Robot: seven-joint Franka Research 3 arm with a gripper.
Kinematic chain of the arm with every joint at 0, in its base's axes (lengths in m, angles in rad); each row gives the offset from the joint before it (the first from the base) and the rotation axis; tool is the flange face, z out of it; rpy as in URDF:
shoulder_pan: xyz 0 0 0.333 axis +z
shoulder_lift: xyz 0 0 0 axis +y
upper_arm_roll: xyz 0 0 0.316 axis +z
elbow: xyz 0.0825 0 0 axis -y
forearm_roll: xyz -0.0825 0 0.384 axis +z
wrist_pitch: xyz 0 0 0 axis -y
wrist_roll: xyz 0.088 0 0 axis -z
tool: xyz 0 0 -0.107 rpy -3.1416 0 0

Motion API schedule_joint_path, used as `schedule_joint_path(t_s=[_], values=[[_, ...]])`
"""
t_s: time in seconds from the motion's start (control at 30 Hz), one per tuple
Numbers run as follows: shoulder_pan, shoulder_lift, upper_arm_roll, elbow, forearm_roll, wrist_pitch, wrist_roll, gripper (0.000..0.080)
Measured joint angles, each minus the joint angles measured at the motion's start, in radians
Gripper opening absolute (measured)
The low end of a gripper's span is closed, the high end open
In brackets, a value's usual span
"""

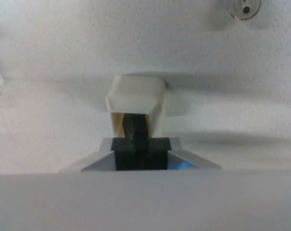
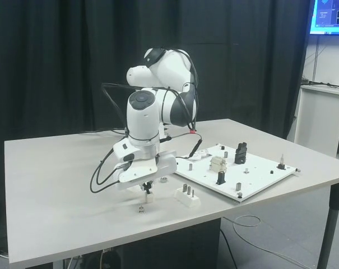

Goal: Pick USB.

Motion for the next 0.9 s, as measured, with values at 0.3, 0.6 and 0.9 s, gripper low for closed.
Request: schedule_joint_path(t_s=[0.3,0.6,0.9], values=[[0.0,-0.007,0.001,0.003,-0.018,0.0,0.007,0.0061],[-0.004,-0.042,0.018,0.015,-0.081,-0.03,0.028,0.0061],[-0.018,-0.08,0.052,0.034,-0.126,-0.051,0.045,0.0057]])
